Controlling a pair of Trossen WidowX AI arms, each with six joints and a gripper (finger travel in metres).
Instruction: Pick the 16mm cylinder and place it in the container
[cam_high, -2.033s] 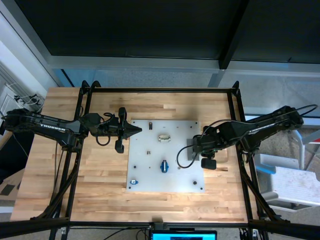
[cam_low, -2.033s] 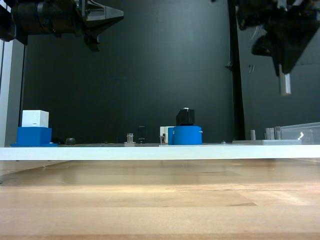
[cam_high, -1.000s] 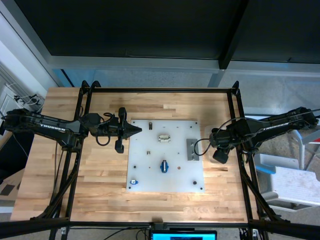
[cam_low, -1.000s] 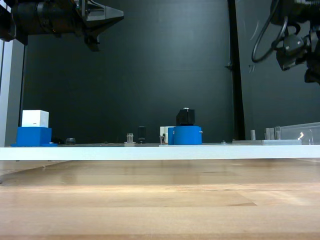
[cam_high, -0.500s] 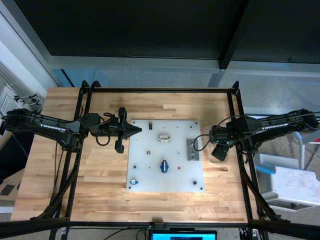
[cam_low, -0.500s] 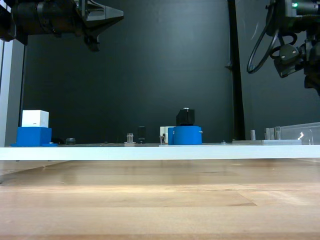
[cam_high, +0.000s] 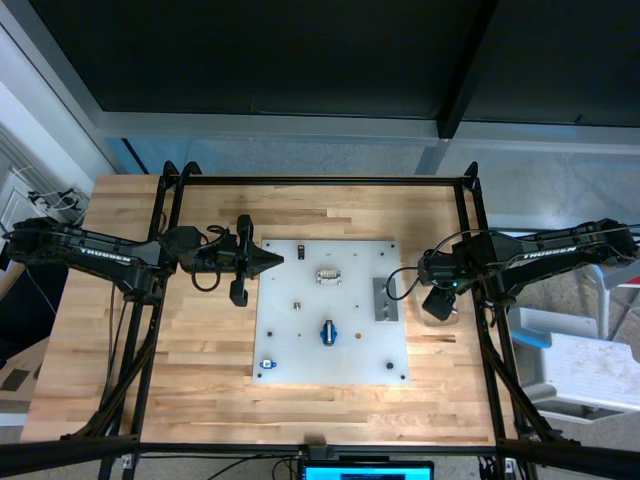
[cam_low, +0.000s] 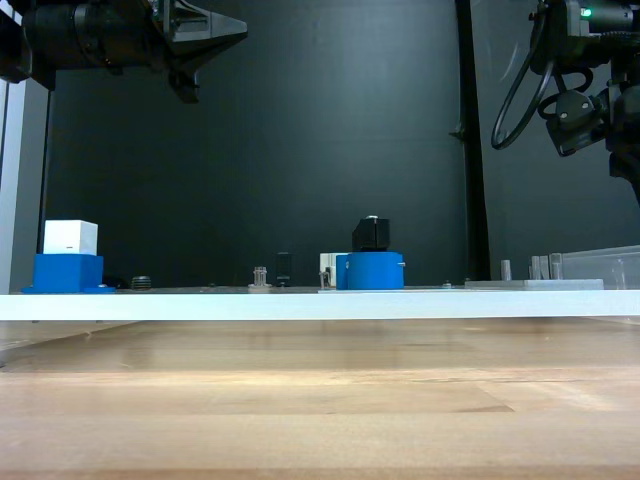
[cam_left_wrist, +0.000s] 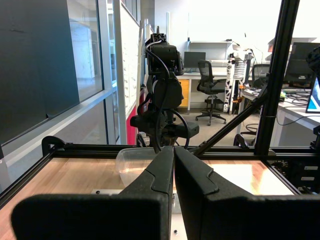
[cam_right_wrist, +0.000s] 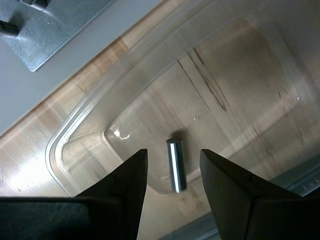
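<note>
Right gripper (cam_high: 438, 302) at mid right of the high view, above the container (cam_right_wrist: 75, 131) beside the white board (cam_high: 300, 340), jaws apart and empty, 16mm cylinder (cam_right_wrist: 176, 165) lying on the container floor, left gripper (cam_high: 268, 258) raised at the board's upper left, jaws together, holding nothing

1. Wooden worktop (cam_high: 200, 350), enclosed by black rails (cam_high: 320, 181).
2. White flat board (cam_high: 300, 350), lying at the worktop's middle.
3. Blue upright part (cam_high: 328, 333) with a black top, standing near the board's centre.
4. Grey rectangular block (cam_high: 385, 299), at the board's right edge.
5. White cube on a blue base (cam_low: 70, 237), at the board's near left corner.
</note>
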